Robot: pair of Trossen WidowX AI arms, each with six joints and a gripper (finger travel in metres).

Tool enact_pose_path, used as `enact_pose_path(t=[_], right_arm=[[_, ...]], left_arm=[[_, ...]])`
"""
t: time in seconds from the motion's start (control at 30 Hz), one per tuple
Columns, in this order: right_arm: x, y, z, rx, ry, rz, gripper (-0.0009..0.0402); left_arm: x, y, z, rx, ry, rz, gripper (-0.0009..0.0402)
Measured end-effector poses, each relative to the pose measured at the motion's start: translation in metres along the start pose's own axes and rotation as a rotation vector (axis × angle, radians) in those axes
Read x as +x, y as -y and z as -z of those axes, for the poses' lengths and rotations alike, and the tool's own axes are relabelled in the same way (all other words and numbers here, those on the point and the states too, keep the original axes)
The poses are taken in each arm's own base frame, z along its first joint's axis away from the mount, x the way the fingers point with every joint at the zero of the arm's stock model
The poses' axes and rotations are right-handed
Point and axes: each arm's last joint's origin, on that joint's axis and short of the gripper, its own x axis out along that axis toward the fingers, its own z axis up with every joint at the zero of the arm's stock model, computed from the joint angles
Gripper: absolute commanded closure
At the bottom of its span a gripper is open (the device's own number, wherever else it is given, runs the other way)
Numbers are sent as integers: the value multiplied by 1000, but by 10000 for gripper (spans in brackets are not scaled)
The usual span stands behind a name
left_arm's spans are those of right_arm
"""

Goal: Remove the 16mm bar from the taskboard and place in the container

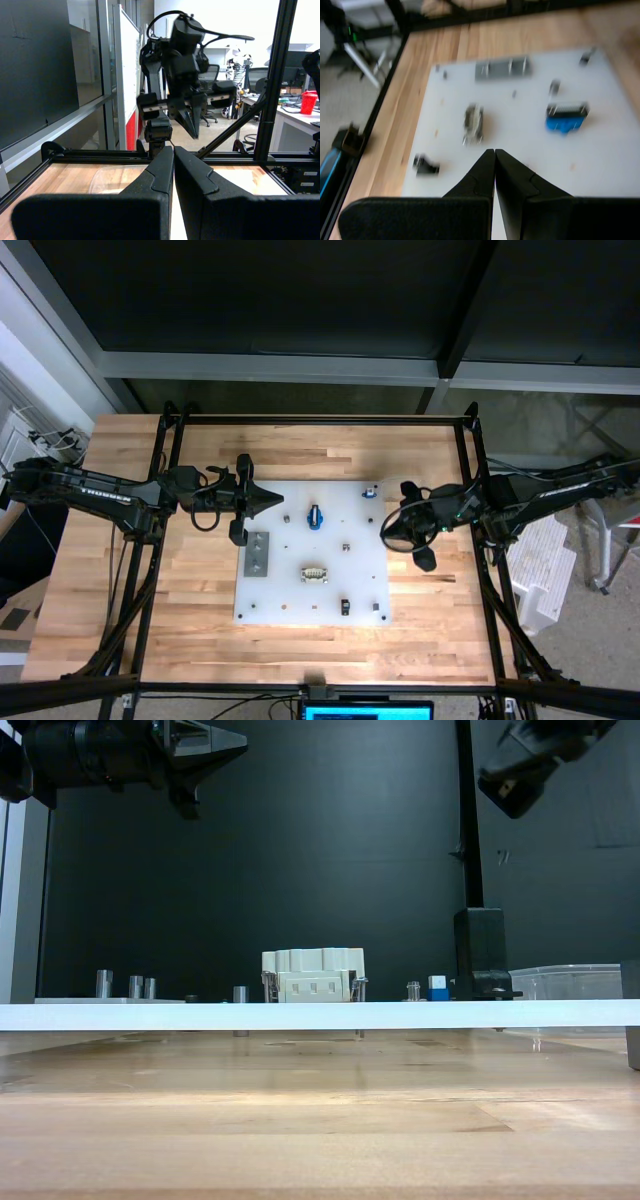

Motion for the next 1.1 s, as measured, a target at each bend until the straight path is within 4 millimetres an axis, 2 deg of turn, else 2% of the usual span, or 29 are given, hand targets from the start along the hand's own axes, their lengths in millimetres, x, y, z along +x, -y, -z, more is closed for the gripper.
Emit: enact_pose_path(t=[0.57, 0.83, 1.1], right_arm=[[50, -61, -9, -89, -508, 26, 393], [65, -85, -10, -95, -610, 46, 390], [72, -100, -5, -91, -655, 56, 350]], left_arm=[[0, 0, 0, 0, 0, 0, 393], [0, 0, 0, 0, 0, 0, 393], [0, 0, 0, 0, 0, 0, 393]])
